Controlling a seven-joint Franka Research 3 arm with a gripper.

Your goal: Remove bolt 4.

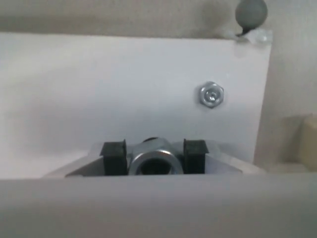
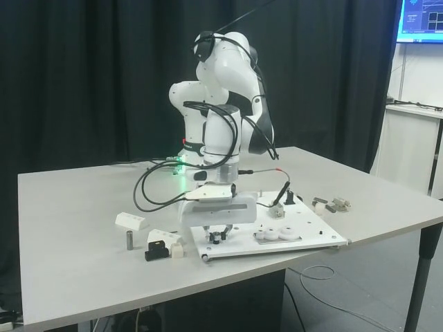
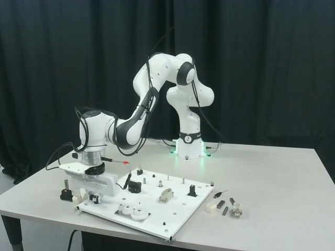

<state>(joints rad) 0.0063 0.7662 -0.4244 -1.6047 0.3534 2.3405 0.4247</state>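
My gripper (image 1: pixel 153 157) points down over the white assembly board (image 1: pixel 99 84), at the board's corner nearest the loose parts. Its two black pads (image 1: pixel 113 156) sit against either side of a silvery cylindrical bolt (image 1: pixel 154 161), which stands upright between them. In the first room view the gripper (image 2: pixel 220 234) is low over the board (image 2: pixel 311 235), with the bolt (image 2: pixel 217 238) at its tips. From the second room view the gripper (image 3: pixel 95 197) sits at the board's (image 3: pixel 172 214) left end. The wrist body hides most of the fingers there.
A hex bolt head (image 1: pixel 212 95) and a grey knob (image 1: pixel 251 12) lie farther along the board. White gears (image 2: pixel 277 234) sit near the front edge. A black part (image 2: pixel 158 247) and white blocks (image 2: pixel 130 220) lie on the table beside the board. Small parts (image 3: pixel 230 206) rest at its other end.
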